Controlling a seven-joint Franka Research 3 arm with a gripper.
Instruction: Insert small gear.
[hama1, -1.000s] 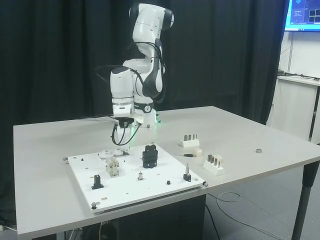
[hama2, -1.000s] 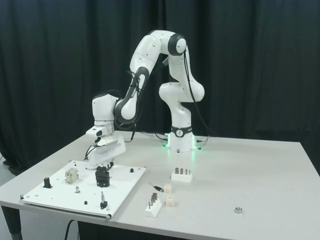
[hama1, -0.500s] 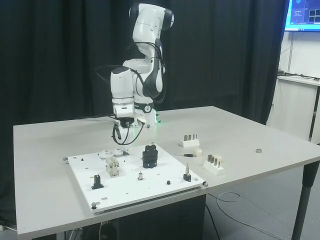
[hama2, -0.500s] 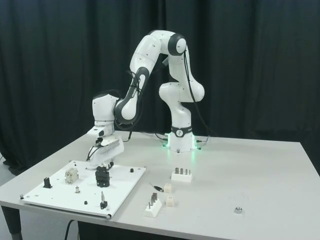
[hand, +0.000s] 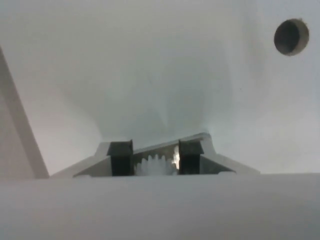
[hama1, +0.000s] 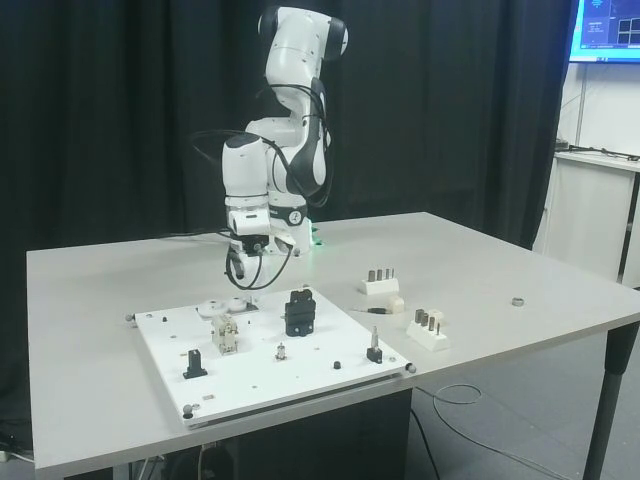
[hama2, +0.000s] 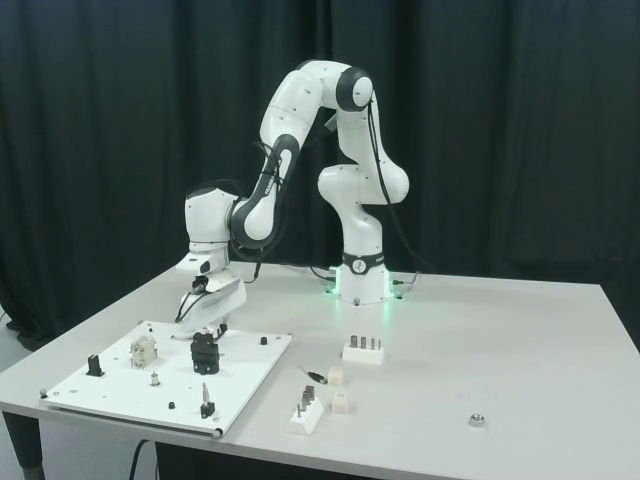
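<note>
Gripping a small white gear (hand: 156, 164) between its 2 black fingertip pads (hand: 120, 157), the gripper (hand: 154, 157) hangs above the white assembly board (hama1: 300, 375), clear of its surface. In the wrist view the gear's teeth show between the pads, and below it lies the plain white board with 1 dark round hole (hand: 288, 36) off to the side. In the first room view the gripper (hama1: 243, 252) sits over the board's far edge, just above a flat white gear plate (hama1: 228, 305) mounted there. The white Franka arm (hama2: 300, 160) bends down from its base (hama2: 362, 283), where a green light glows on the grey table (hama1: 480, 265). On the board stand a black block fixture (hama1: 300, 312), a small pale fixture (hama1: 223, 333), a low black bracket (hama1: 194, 366), a short metal peg (hama1: 281, 352) and a black post (hama1: 373, 350). Beside the board on the table rest 2 white holders with grey pins (hama1: 379, 282) (hama1: 428, 327), a pale cube (hama1: 396, 303) and, well apart toward the far side, a small grey ring (hama1: 518, 299). Black curtains (hama2: 520, 120) close off the background.
</note>
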